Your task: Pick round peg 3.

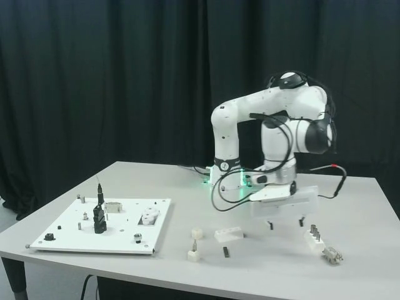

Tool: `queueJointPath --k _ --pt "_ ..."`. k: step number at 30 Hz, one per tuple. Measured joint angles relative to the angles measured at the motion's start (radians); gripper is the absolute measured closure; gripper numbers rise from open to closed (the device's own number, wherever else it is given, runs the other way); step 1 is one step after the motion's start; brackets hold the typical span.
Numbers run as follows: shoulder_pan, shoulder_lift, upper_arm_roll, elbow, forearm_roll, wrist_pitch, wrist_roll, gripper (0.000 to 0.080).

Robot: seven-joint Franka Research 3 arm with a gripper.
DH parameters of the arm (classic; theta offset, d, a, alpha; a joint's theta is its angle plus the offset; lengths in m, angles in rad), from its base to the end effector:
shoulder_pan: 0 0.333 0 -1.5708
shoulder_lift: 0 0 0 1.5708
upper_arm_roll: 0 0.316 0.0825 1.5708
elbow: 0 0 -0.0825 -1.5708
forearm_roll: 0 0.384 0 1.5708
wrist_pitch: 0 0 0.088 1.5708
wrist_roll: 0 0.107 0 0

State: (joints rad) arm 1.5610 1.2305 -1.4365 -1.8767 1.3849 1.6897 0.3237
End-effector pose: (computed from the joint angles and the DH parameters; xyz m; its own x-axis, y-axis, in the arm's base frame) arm 0.5486 0.2697 0.2513 0.8197 -0.5574 -0.1315 -0.5682 -0.8204 -0.0643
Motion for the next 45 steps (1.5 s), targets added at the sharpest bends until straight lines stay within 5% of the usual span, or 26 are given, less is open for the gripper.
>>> queueJointPath --k 23,45 --pt "0.209 0.001 0.036 -0.003 -0.065 0.046 0.177 0.0003" --pt "0.250 0.001 0.110 -0.032 -0.097 0.176 0.203 0.0003"
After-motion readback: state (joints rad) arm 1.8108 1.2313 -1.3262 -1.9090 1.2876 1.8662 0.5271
